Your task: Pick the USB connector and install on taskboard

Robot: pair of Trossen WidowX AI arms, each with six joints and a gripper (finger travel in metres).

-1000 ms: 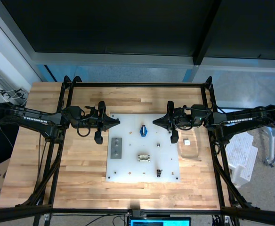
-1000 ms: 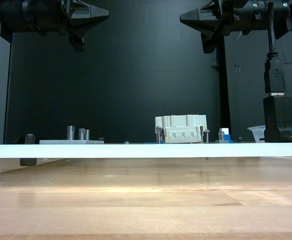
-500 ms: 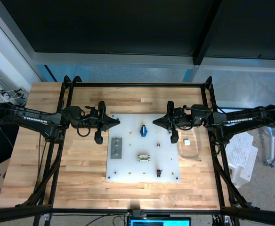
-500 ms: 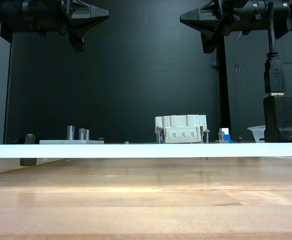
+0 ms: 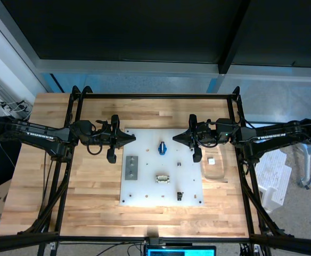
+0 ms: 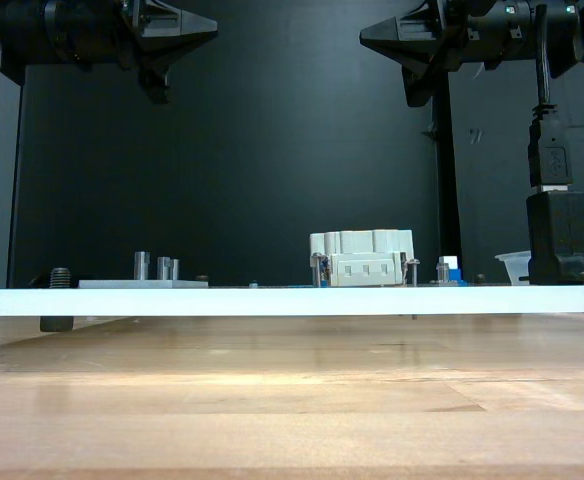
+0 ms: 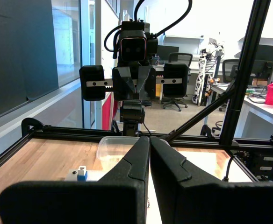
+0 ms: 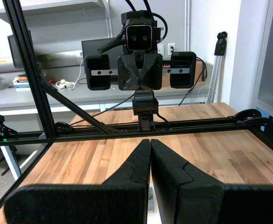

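Left gripper [image 7: 149, 139], fingers pressed together, faces the right gripper [image 7: 133, 84] beyond the clear tray [image 7: 109, 145] and blue knob [image 7: 82, 174].

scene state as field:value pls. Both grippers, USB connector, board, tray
left gripper: raised over the taskboard's far-left corner, fingers shut, holding nothing
right gripper: raised over the taskboard's far-right part, fingers shut, holding nothing
USB connector: tiny dark plug on the taskboard, just right of the blue knob, ungripped
also on board: grey metal block, silver connector, black socket
clear tray: right of the taskboard, holds white square piece
status: pick not begun
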